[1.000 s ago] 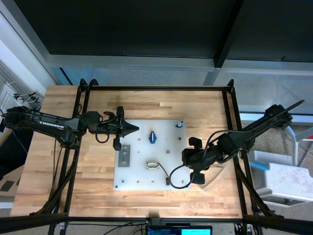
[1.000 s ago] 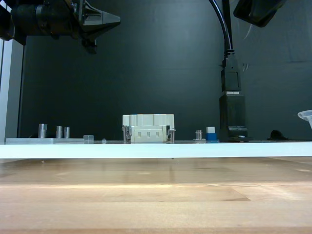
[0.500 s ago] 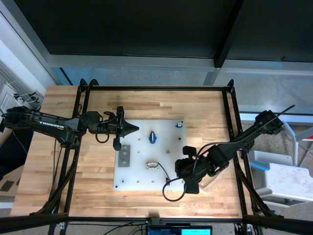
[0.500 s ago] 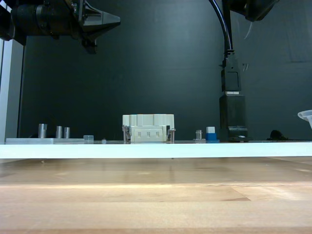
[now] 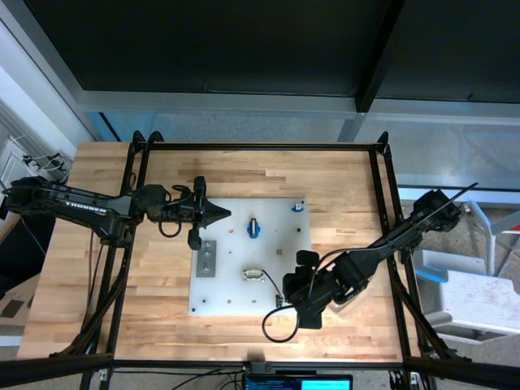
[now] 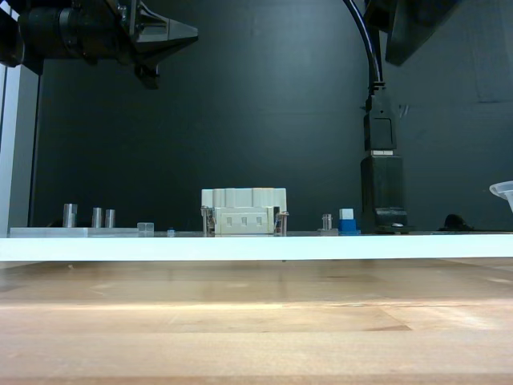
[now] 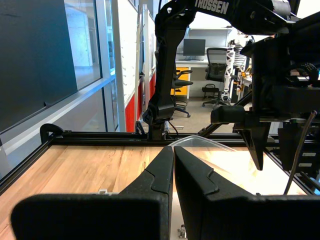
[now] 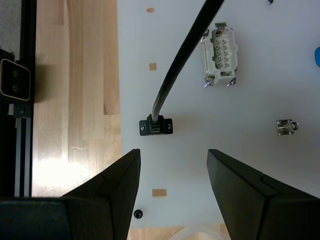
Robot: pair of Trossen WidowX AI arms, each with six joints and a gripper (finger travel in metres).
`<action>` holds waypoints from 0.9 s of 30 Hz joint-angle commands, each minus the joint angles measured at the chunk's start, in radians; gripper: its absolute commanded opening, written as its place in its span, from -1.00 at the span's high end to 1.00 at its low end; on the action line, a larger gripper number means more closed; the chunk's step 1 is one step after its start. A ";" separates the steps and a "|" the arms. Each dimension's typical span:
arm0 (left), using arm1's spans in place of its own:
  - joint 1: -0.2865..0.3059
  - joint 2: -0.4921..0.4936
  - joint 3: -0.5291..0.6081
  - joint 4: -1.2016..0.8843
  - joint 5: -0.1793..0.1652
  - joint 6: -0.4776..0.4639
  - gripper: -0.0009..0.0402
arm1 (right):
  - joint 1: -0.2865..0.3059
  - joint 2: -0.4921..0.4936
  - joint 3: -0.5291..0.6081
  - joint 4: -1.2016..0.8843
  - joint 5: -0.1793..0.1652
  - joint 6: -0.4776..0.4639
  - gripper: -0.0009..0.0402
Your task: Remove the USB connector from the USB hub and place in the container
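Wooden planks are forming the table [image 5: 106, 309], which is carrying a white task board [image 5: 231, 280] inside a black frame [image 5: 388, 203], with a dark wall behind. The right gripper [image 8: 173, 154] is hovering above the board's near right corner, jaws released and spread wide, looking straight down on the USB hub [image 6: 380, 186]. The USB connector [image 6: 380, 130] is standing upright, seated in that hub, with its cable [image 8: 186, 55] rising past the jaws. The left gripper [image 7: 173, 150] is hanging over the board's far left part, jaws clenched on nothing — parked, by the look of it. The container [image 7: 200, 141] is lying just off the board's right edge, partly under the right arm.

The hub is sitting nearer one jaw than the other, so a straight descent is risking a grip on the thin cable instead of the plug body. A pull there would likely be bending the cable or tilting the plug in its socket. The slack loop could also be snagging on the way over.

Room is generous around the hub — the cream multi-pin connector [image 8: 219, 50] is well apart — but the frame is crowding the container's side.
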 commanded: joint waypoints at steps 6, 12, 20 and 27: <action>0.000 0.000 0.000 0.000 0.000 0.000 0.95 | 0.001 0.043 -0.003 0.055 -0.002 -0.006 0.06; 0.000 0.000 0.000 0.000 0.000 0.000 0.95 | 0.001 0.070 -0.003 0.079 0.001 -0.008 0.07; 0.000 0.000 0.000 0.000 0.000 0.000 0.95 | -0.003 0.105 -0.003 0.101 0.001 -0.009 0.12; 0.000 0.000 0.000 0.000 0.000 0.000 0.95 | -0.012 0.133 -0.003 0.122 0.001 -0.009 0.16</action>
